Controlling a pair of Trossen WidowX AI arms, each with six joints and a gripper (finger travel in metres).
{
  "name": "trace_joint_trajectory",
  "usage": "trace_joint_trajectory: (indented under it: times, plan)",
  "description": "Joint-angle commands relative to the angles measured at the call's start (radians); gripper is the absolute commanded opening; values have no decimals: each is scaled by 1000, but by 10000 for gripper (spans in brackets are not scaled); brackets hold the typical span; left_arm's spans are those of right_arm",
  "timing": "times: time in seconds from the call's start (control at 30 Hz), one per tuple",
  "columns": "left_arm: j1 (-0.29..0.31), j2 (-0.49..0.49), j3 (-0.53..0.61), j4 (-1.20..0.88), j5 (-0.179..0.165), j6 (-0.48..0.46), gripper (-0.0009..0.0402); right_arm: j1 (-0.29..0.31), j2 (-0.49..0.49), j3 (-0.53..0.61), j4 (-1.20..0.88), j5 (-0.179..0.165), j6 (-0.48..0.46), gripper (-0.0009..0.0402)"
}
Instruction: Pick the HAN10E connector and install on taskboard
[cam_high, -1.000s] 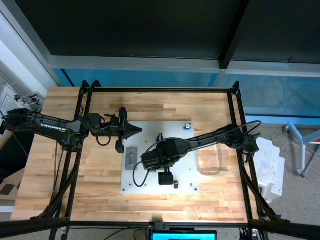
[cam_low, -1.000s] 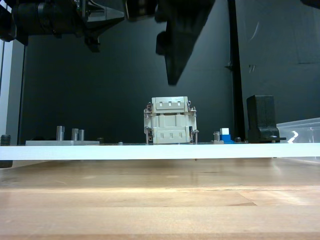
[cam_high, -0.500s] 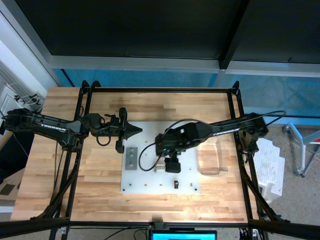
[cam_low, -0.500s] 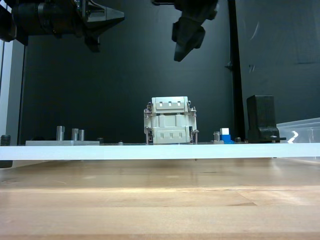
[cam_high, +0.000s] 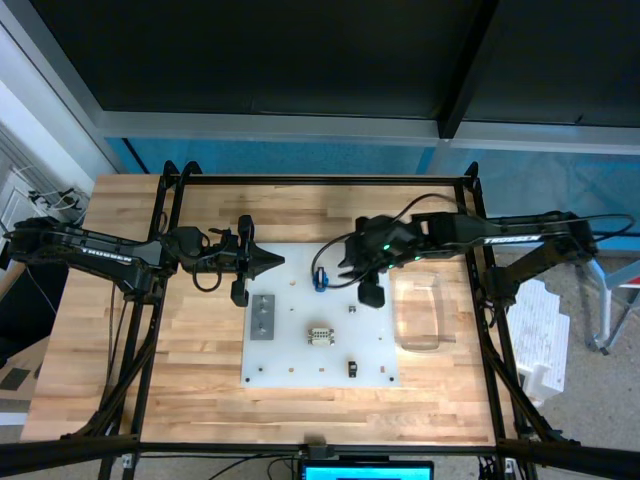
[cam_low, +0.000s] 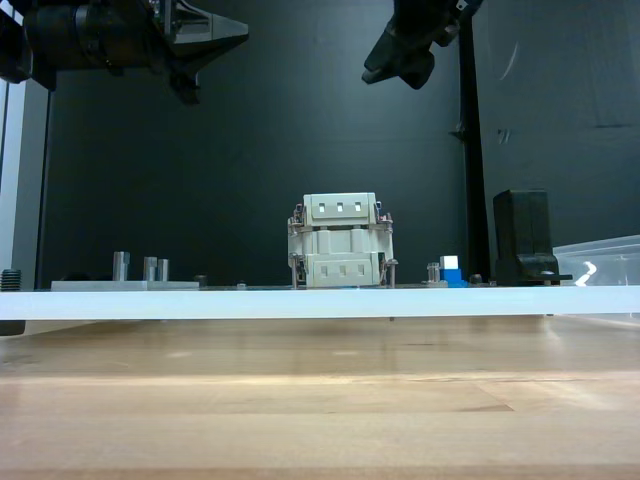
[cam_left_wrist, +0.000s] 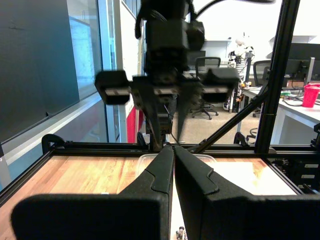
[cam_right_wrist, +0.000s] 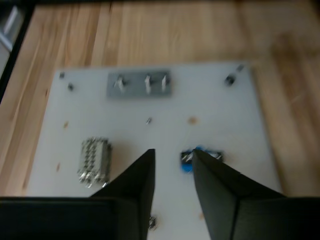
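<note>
Since a second ago the right gripper (cam_high: 358, 282) has pulled back from above the HAN10E connector (cam_high: 320, 336) toward 1 o'clock. The connector sits alone on the taskboard (cam_high: 290, 370), just past the plate's centre toward 6 o'clock; the low view shows it upright, stacked on the beige socket. The right gripper hangs high over the blue knob (cam_high: 320, 279), fingers (cam_right_wrist: 135, 185) parted and empty, its arm stretched level from the 3 o'clock table edge. The left gripper (cam_high: 272, 260) is held over the board's 10 o'clock corner, fingers (cam_left_wrist: 160, 170) pressed together on nothing, its arm reaching in from 9 o'clock.
</note>
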Motion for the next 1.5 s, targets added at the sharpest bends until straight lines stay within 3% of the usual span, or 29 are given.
trace_joint_trajectory:
  times: [0.03,0.2,0.93,1.5]
  plan:
    - [0,0,0,0,0,0,1,-16,-69,-69,90,-2,-10,45]
    - [0,0,0,0,0,0,1,-23,-159,-177,238,-29,-24,-3]
    - [0,0,0,0,0,0,1,-30,-346,-549,864,-29,33,0]
    - [0,0,0,0,0,0,1,-38,-446,-721,1010,-24,77,0]
